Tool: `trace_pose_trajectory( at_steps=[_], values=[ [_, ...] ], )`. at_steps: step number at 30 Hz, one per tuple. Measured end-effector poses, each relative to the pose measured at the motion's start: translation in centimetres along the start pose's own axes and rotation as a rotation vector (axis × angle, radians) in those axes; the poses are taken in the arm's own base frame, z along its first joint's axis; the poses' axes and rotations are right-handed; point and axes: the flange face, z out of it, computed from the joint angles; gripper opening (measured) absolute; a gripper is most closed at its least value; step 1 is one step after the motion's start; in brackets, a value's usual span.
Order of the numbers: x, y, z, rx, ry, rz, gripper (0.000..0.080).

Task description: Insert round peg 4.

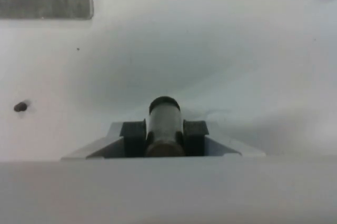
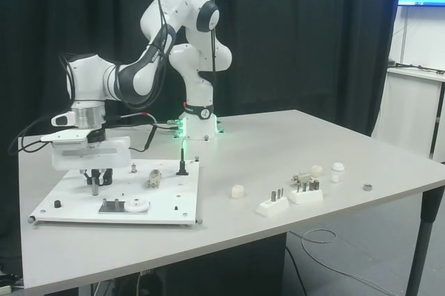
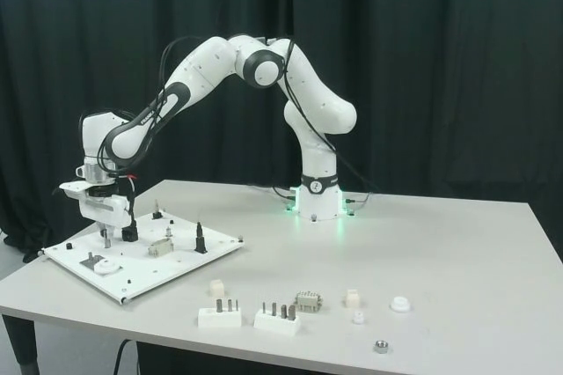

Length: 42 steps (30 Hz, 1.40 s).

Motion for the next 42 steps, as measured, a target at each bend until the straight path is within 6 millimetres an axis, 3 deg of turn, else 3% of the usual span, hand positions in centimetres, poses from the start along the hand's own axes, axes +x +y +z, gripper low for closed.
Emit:
trace_pose_trajectory(
  at_steps=[42],
  values=[
    [0.00,-0.12,0.12,0.006,0.005,-0.060,0.0144]
  ],
)
